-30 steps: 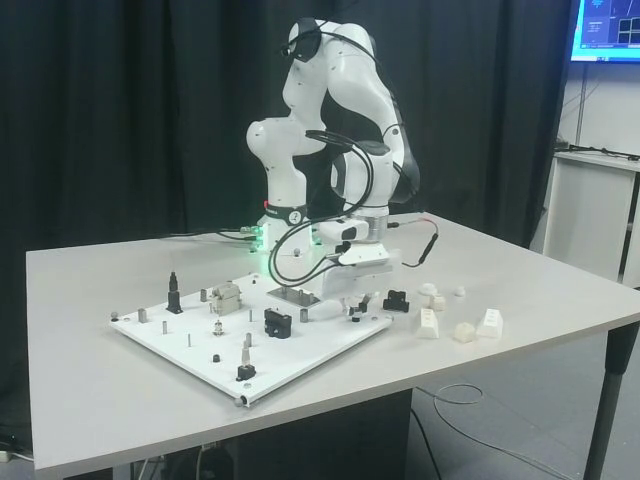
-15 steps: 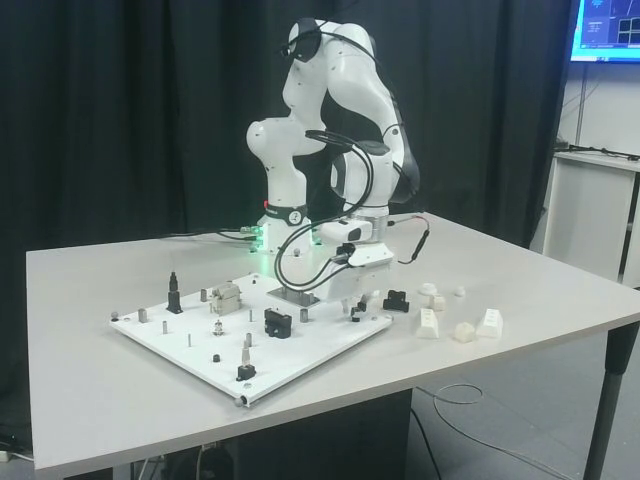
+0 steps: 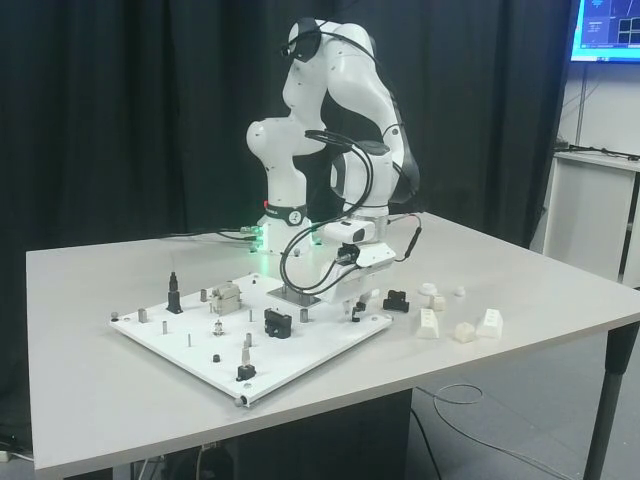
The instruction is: Remove bolt 4.
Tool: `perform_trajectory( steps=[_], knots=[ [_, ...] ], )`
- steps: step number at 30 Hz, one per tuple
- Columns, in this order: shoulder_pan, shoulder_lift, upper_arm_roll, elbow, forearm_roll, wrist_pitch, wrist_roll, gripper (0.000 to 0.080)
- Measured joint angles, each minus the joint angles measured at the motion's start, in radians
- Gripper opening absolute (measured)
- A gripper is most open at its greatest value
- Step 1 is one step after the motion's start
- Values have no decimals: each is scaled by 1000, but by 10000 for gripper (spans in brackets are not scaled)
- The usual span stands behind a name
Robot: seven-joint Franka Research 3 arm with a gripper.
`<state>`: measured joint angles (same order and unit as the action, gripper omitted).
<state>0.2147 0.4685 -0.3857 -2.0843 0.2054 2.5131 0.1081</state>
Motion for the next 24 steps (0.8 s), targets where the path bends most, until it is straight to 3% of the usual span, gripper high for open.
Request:
perform_trajectory(
  steps=[24],
  knots=[
    [-1,0,2,1,1,2,-220,236]
  ],
)
